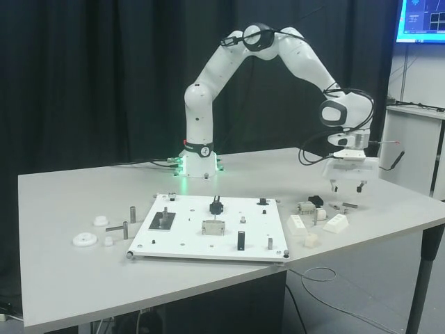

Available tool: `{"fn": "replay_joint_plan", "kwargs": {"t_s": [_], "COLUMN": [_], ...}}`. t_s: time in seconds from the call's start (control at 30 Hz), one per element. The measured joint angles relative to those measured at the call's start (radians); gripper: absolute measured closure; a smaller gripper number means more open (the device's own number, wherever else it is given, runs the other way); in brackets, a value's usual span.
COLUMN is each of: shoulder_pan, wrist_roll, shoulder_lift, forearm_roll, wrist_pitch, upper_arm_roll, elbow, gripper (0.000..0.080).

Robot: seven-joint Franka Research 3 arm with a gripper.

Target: Remove square peg 4.

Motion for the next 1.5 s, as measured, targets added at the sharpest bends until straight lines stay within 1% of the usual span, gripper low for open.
{"fn": "replay_joint_plan", "kwargs": {"t_s": [0.3,0.53,1.5], "shoulder_pan": [0.0,0.0,0.0], "wrist_roll": [0.0,0.0,-0.006], "shoulder_lift": [-0.019,-0.03,-0.033], "forearm_roll": [0.0,-0.001,-0.001], "wrist_pitch": [-0.053,-0.075,-0.085], "upper_arm_roll": [-0.019,-0.03,-0.042], "elbow": [0.021,0.028,0.036], "gripper": [0.0003,0.0003,0.0003]}}
